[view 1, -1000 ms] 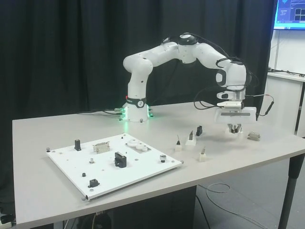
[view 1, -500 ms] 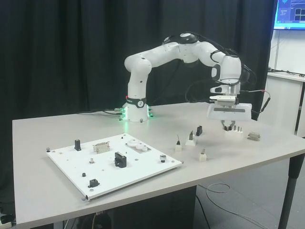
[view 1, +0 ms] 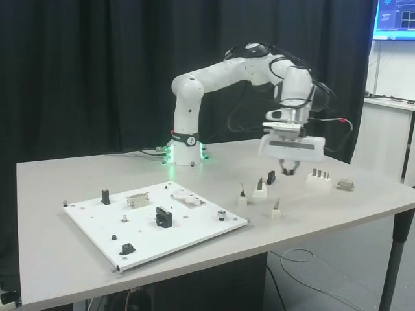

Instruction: Insert BNC.

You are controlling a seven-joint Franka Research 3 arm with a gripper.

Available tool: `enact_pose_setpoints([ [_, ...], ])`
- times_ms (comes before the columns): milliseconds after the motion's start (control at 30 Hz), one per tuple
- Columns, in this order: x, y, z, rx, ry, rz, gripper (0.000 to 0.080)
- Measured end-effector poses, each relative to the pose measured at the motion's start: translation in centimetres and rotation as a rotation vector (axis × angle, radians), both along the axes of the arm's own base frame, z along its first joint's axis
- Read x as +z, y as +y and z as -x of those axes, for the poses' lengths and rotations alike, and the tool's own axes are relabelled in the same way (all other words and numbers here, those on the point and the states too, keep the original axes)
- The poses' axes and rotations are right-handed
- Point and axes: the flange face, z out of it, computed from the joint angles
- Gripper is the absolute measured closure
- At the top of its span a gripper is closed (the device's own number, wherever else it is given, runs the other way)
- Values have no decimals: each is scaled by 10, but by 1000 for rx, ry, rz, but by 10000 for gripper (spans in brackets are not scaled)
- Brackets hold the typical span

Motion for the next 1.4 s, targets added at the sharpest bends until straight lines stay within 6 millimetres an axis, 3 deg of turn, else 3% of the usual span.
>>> enact_pose_setpoints([
  [633, 25, -155, -1, -44, 5, 97, 682],
  [1400, 30, -322, 33, -54, 4, 124, 682],
])
